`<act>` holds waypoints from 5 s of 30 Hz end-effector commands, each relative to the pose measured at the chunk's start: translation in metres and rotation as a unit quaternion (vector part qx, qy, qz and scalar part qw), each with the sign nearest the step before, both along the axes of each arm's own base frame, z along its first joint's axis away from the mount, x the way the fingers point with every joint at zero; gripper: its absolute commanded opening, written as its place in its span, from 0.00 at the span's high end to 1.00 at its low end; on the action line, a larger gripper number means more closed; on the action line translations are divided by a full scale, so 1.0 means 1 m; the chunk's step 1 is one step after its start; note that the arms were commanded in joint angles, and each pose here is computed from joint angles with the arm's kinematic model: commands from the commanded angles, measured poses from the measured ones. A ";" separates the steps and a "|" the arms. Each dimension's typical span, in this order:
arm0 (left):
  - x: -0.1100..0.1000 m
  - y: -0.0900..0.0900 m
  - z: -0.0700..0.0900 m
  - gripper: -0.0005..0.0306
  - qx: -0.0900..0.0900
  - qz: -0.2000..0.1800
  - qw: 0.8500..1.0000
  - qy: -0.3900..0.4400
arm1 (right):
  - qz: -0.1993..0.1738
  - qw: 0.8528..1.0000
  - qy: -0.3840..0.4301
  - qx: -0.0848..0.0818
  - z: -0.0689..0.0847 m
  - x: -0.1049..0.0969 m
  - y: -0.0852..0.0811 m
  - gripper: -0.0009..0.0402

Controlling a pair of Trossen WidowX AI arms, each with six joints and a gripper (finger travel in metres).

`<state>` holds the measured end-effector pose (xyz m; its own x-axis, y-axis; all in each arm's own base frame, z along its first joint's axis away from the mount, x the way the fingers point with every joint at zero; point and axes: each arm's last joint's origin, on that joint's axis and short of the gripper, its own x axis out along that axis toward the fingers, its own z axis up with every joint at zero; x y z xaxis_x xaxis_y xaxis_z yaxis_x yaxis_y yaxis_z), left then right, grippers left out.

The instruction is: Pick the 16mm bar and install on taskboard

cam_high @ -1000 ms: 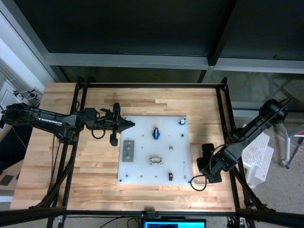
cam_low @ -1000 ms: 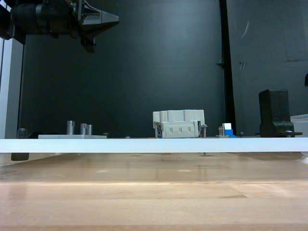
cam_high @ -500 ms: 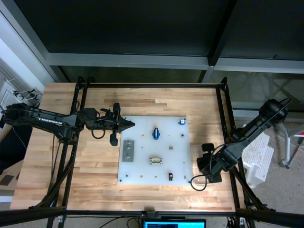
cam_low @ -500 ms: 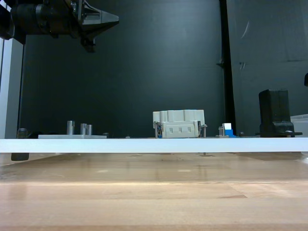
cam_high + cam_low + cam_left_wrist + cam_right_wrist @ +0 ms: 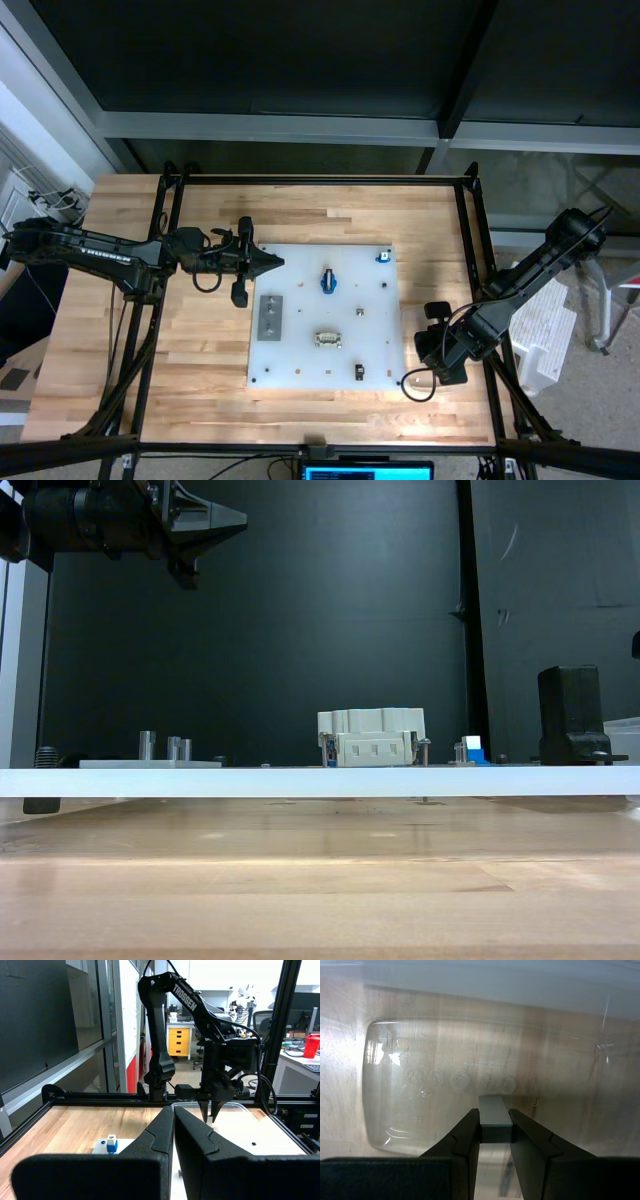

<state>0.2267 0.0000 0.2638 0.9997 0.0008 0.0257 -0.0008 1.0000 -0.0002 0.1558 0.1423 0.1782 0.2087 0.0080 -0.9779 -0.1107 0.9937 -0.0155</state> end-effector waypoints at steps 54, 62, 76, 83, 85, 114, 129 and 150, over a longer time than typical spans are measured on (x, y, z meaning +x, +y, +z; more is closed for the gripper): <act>0.000 0.000 0.000 0.98 0.000 0.000 1.000 0.000 | -0.044 0.999 -0.002 0.009 0.059 0.028 0.024 0.97; 0.000 0.000 0.000 0.98 0.000 0.000 1.000 0.000 | -0.051 0.999 -0.005 0.001 0.061 0.052 0.043 0.97; 0.000 0.000 0.000 0.98 0.000 0.000 1.000 0.000 | -0.058 0.998 0.000 -0.010 0.065 0.077 0.058 0.97; 0.000 0.000 0.000 0.98 0.000 0.000 1.000 0.000 | -0.056 0.998 0.002 -0.012 0.063 0.086 0.063 0.97; 0.000 0.000 0.000 0.98 0.000 0.000 1.000 0.000 | -0.056 0.998 0.002 -0.012 0.061 0.088 0.065 0.97; 0.000 0.000 0.000 0.98 0.000 0.000 1.000 0.000 | -0.051 0.999 0.007 -0.013 0.039 0.105 0.067 0.97; 0.000 0.000 0.000 0.98 0.000 0.000 1.000 0.000 | -0.052 0.999 0.008 -0.004 0.028 0.104 0.066 0.97; 0.000 0.000 0.000 0.98 0.000 0.000 1.000 0.000 | -0.054 0.999 0.005 -0.002 0.027 0.106 0.065 0.97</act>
